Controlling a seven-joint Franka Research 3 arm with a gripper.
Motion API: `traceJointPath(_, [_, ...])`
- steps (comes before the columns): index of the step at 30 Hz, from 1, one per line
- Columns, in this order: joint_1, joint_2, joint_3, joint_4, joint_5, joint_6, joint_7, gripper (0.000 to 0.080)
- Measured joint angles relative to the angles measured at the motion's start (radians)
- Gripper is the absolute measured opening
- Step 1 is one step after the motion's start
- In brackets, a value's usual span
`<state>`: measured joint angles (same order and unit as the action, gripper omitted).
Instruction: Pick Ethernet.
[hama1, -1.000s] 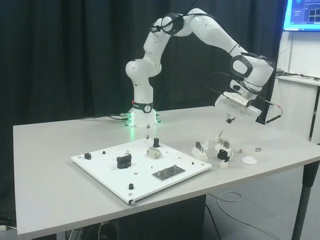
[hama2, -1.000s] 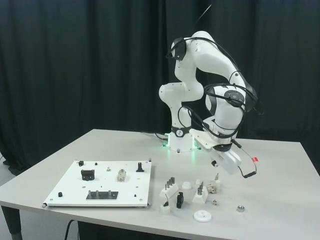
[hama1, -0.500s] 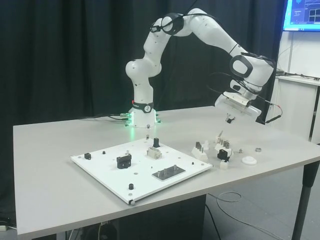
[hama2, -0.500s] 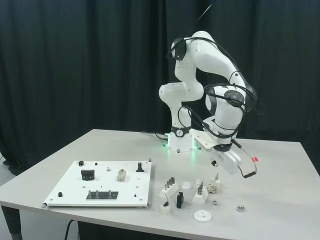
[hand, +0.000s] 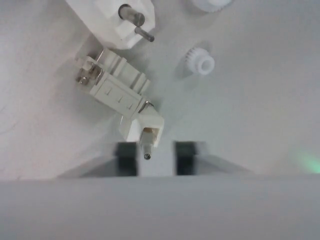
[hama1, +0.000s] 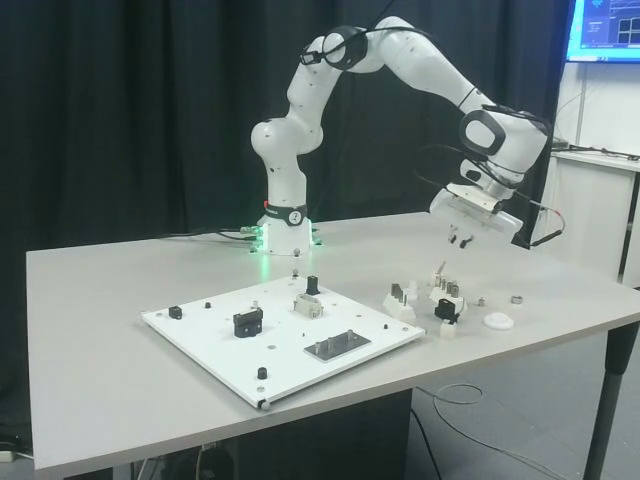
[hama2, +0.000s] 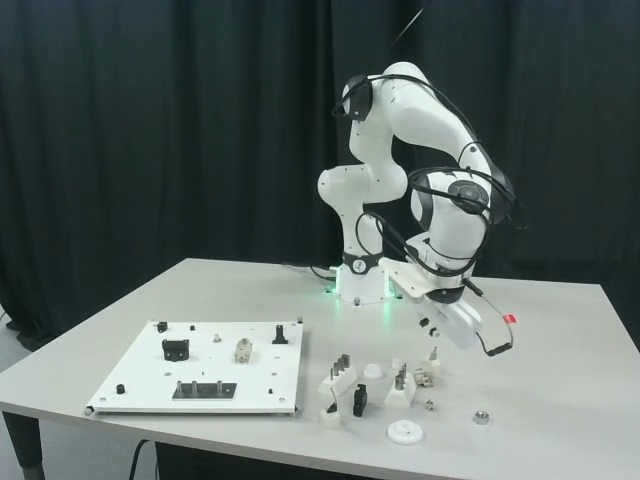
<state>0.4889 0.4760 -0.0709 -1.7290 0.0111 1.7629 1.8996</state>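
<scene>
The Ethernet plug (hand: 145, 131) is a small white connector with a short cable stub, leaning on a white ribbed holder (hand: 116, 89) on the grey table. In the room views the Ethernet plug (hama1: 438, 272) (hama2: 432, 366) stands at the right of the loose parts. My gripper (hand: 156, 159) (hama1: 460, 239) (hama2: 430, 326) hangs open above it, tilted, with nothing held. In the wrist view the cable stub's tip lies between the two black fingertips (hand: 126, 159), which do not touch the plug.
A white board (hama1: 225, 345) with black and metal fittings lies at the table's left. Around the plug stand a white two-pin holder (hand: 131, 25), a small white gear (hand: 201, 62), a black part (hama1: 444, 308), a white disc (hama1: 496, 321) and two small rings (hama1: 517, 297).
The fingers have spread apart from shut to open. The arm has stayed in nearly the same place above the plug.
</scene>
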Motion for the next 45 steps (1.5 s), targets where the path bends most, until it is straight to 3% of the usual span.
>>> traceJointPath(6, [0.000,0.002,0.002,0.000,0.002,0.000,0.001,0.0001])
traceJointPath(7, [0.000,0.004,0.003,-0.001,0.003,0.000,0.002,0.0602])
traceJointPath(11, [0.000,0.009,0.011,-0.003,0.004,0.000,0.007,0.0602])
traceJointPath(12, [0.000,0.011,0.013,-0.004,0.004,0.000,0.010,0.0751])
traceJointPath(20, [0.000,0.018,0.029,-0.025,0.004,0.009,0.026,0.0751])
traceJointPath(21, [0.000,0.019,0.030,-0.029,0.004,0.012,0.026,0.0797])
traceJointPath(45, [0.000,0.022,0.038,-0.127,0.002,0.099,0.028,0.0800])
